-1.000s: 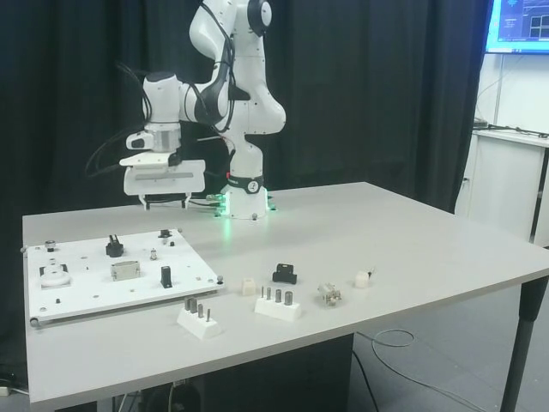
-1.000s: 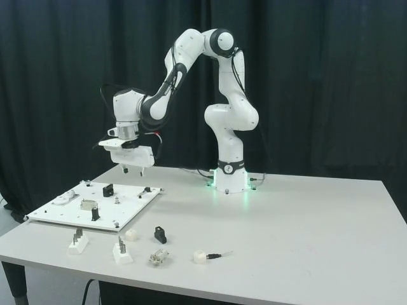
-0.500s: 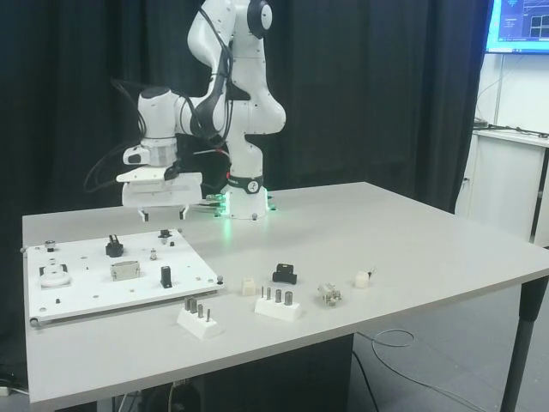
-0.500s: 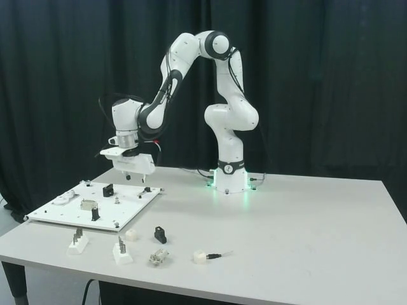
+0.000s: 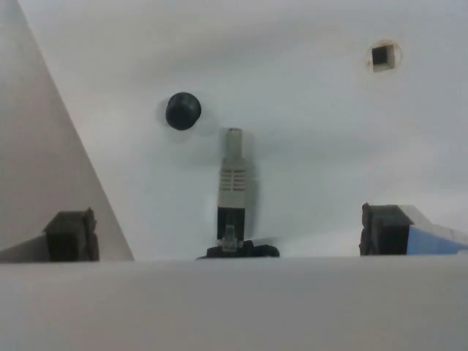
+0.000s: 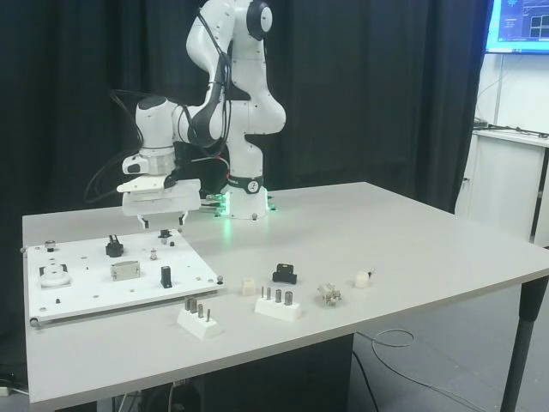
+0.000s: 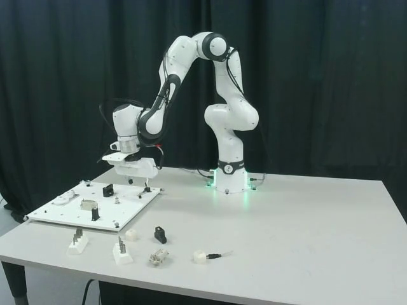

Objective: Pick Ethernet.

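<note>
1. The Ethernet plug (image 5: 232, 191) is seen in the wrist view standing upright in a black socket (image 5: 238, 251) on the white board (image 6: 184, 266), near the board's far corner, towards the arm's base.
2. The gripper (image 6: 163, 221) is held just above that corner of the board, which lies at the left end of the table (image 6: 412, 240).
3. The fingers (image 5: 69, 235) are spread apart and nothing is held between them; the plug lies between them in the wrist view, below the fingertips.
4. The plug's long axis is judged to run vertically, in line with the gripper's approach, so a straight descent is called for before closing.
5. A black knob (image 5: 183, 110) is seen beside the plug; it is judged to be clear of the closing path.
</note>
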